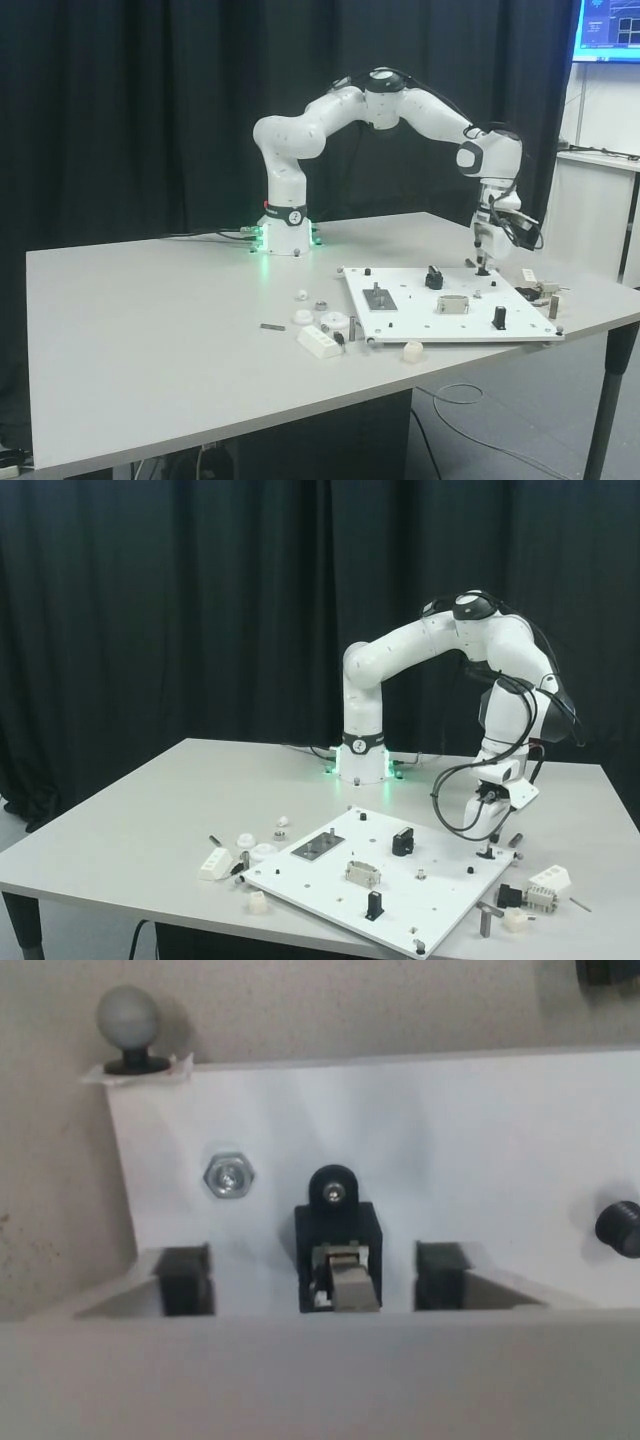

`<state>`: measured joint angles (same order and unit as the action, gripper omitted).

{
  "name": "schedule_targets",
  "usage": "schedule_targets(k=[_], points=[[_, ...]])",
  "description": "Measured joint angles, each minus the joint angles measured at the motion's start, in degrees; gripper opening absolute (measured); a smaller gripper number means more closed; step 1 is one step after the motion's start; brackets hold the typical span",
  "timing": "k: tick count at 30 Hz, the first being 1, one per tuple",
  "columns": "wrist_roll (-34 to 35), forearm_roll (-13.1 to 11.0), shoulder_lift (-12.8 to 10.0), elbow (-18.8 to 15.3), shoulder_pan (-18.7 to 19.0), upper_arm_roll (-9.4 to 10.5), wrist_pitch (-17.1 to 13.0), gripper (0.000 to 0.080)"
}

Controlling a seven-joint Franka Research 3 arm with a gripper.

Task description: Remove Ethernet.

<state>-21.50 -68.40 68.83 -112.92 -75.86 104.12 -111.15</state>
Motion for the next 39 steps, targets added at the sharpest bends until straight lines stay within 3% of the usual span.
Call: schedule_targets(k=[5,6,12,13,26,39], points=[[0.1,-0.2,0.0,0.0,-0.2,0.12,0.0,0.0474],[0.1,-0.2,0.0,0.0,-0.3,0.13,0.0,0.0290],[0.2,-0.2,-0.1,0.3,-0.9,0.09,-0.1,0.0290],[0.2,-0.2,-0.1,0.3,-0.9,0.09,-0.1,0.0099],[0.9,-0.1,-0.1,0.7,-1.2,-0.48,1.1,0.0080],[2.2,1.8,-0.5,1.7,-1.0,-4.02,6.0,0.0080]])
